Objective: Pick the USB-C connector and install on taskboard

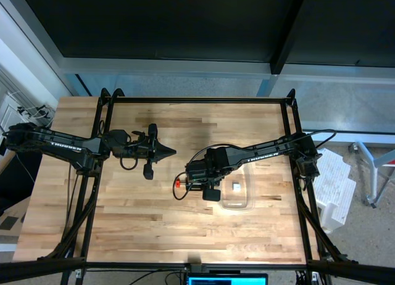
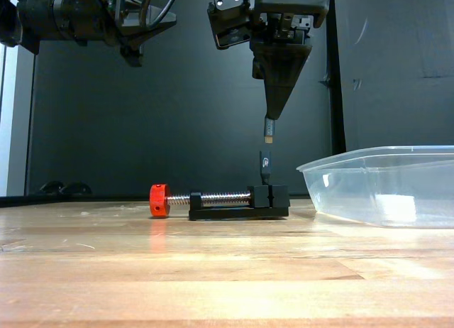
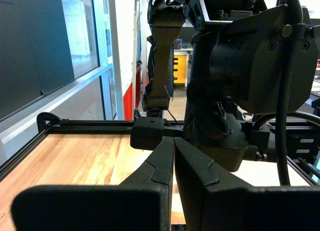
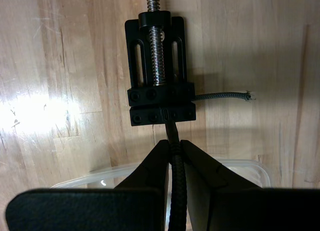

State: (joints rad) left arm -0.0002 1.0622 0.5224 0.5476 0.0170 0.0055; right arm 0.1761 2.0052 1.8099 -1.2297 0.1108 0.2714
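The taskboard (image 2: 237, 204) is a small black block with a threaded screw and a red-orange knob (image 2: 159, 200), lying on the wooden table. A thin dark pin (image 2: 264, 166) stands upright on its right end. My right gripper (image 2: 269, 115) points straight down above that pin, shut on the USB-C connector (image 2: 269, 130), whose tip hangs a short gap over the pin. In the right wrist view the gripper (image 4: 174, 143) pinches the dark connector (image 4: 173, 133) just over the taskboard (image 4: 160, 98). My left gripper (image 1: 166, 152) hovers shut and empty to the left, apart from the board.
A clear plastic tray (image 2: 383, 182) sits right of the taskboard, holding a small whitish square piece (image 1: 236, 186). A short braided cable stub (image 4: 220, 96) pokes out of the block's side. A black frame (image 1: 197, 100) borders the table.
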